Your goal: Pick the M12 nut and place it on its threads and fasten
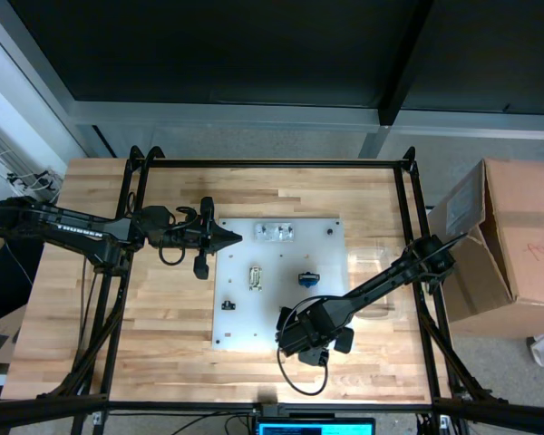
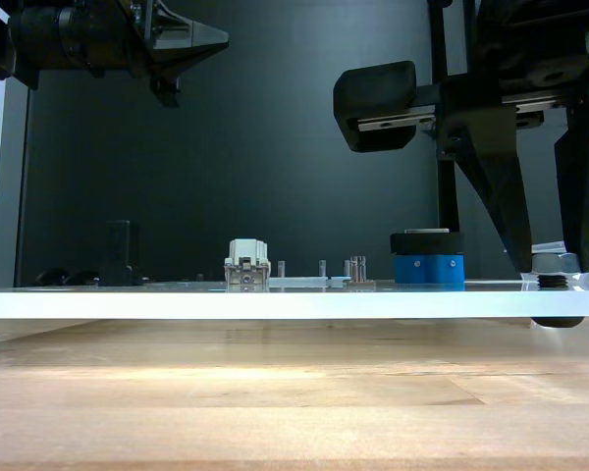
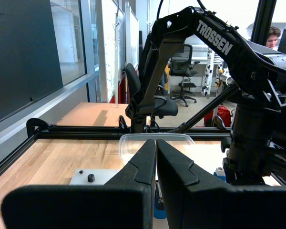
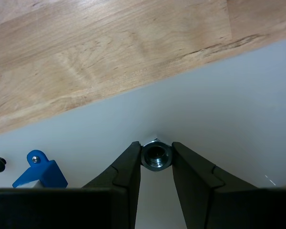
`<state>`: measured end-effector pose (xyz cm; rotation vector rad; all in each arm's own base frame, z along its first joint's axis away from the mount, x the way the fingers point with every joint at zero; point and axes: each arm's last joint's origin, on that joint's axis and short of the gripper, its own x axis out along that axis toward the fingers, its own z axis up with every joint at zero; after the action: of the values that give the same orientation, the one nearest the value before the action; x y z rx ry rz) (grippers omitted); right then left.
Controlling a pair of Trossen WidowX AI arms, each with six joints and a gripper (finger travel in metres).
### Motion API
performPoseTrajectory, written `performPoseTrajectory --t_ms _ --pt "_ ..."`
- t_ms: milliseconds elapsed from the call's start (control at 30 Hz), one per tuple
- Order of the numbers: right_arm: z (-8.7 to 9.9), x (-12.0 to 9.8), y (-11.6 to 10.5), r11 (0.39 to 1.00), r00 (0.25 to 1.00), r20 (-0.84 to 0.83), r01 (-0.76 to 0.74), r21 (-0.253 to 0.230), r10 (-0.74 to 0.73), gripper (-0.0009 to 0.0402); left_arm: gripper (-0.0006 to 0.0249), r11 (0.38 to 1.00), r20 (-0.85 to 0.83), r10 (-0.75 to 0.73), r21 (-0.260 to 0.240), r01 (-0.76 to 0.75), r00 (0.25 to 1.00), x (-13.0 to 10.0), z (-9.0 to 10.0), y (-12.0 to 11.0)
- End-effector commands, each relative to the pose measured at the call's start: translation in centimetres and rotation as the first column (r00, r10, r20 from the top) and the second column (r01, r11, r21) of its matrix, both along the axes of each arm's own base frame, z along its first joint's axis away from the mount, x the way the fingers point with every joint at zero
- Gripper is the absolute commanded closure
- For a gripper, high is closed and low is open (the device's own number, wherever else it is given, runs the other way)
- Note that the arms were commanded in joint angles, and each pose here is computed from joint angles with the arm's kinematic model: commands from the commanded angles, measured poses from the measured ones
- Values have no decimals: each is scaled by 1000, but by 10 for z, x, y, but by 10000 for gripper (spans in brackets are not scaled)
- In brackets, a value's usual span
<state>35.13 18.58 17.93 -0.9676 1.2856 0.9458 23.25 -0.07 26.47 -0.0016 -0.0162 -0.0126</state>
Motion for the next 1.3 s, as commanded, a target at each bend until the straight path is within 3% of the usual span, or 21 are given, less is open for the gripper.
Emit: performPoseTrajectory --t_ms 33,300,467,567,700,900,1067,1300 --pt "-1 1 -1 998 998 0 67 2 -67 373 243 1000 0 0 0 0 1000 0 0 0" --pt "-1 2 -2 919 919 -12 394 18 -394 373 243 1000 0 0 0 0 1000 0 0 0" --pt "-1 2 -3 816 816 -21 578 27 -578 373 243 1000 0 0 0 0 1000 0 0 0" --pt "-1 2 -3 718 719 -28 695 34 -695 373 243 1000 0 0 0 0 1000 0 0 0" --pt "-1 2 -3 524 526 -43 851 40 -849 373 243 1000 0 0 0 0 1000 0 0 0" --pt "-1 3 -3 136 138 -71 990 42 -988 373 243 1000 0 0 0 0 1000 0 0 0" --pt "-1 4 -2 -152 -147 -95 987 44 -985 373 243 1000 0 0 0 0 1000 0 0 0" --pt "-1 4 -2 -447 -441 -119 894 30 -890 373 243 1000 0 0 0 0 1000 0 0 0"
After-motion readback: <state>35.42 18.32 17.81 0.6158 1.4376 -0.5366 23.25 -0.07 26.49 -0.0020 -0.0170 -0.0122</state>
